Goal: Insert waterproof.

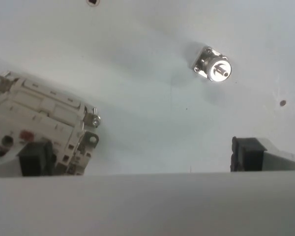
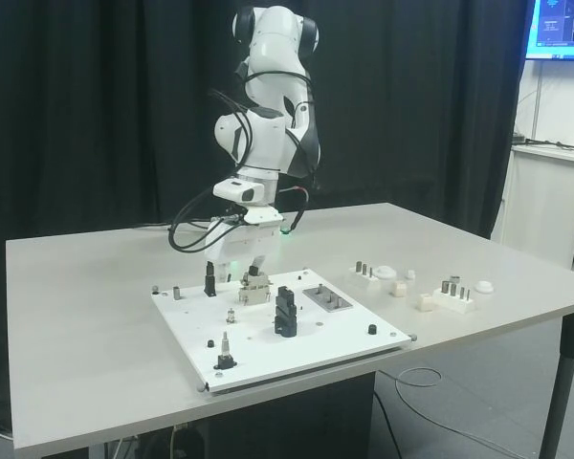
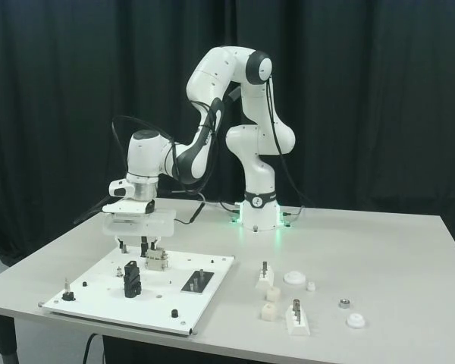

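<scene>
My gripper [image 1: 141, 155] hangs open just above the white board [image 2: 349, 337], with its black fingertips [image 1: 37, 158] far apart and nothing between them. A grey and white connector block [image 1: 44, 129] with screws at its corners sits on the board beside one fingertip. A small round metal socket [image 1: 214, 67] on a square flange is bolted to the board further off. In the room views the gripper [image 2: 231, 279] [image 3: 137, 245] stands over the board's rear part, next to the connector block [image 2: 254, 291] [image 3: 158, 260].
A black upright part [image 2: 284, 312] [image 3: 130, 280], a grey plate with pegs [image 2: 327, 300] [image 3: 197, 281] and a pin in a black base [image 2: 226, 357] [image 3: 67, 293] stand on the board. Small white and grey parts [image 2: 456, 295] [image 3: 296, 317] lie on the table beside it.
</scene>
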Robot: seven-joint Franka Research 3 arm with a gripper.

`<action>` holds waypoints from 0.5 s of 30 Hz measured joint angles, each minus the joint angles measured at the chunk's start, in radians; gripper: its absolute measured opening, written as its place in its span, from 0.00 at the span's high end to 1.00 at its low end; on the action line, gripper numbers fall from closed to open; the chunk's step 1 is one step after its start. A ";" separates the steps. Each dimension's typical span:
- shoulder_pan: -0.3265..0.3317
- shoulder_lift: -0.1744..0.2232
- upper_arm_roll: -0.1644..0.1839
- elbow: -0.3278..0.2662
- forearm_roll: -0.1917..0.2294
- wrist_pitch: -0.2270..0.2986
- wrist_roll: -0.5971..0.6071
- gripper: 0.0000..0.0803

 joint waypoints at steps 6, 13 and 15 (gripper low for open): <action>0.000 0.000 0.000 -0.001 0.003 0.001 -0.004 0.00; 0.000 0.000 -0.001 -0.001 0.006 0.003 -0.008 0.00; 0.000 0.000 -0.002 -0.002 0.006 0.006 -0.010 0.00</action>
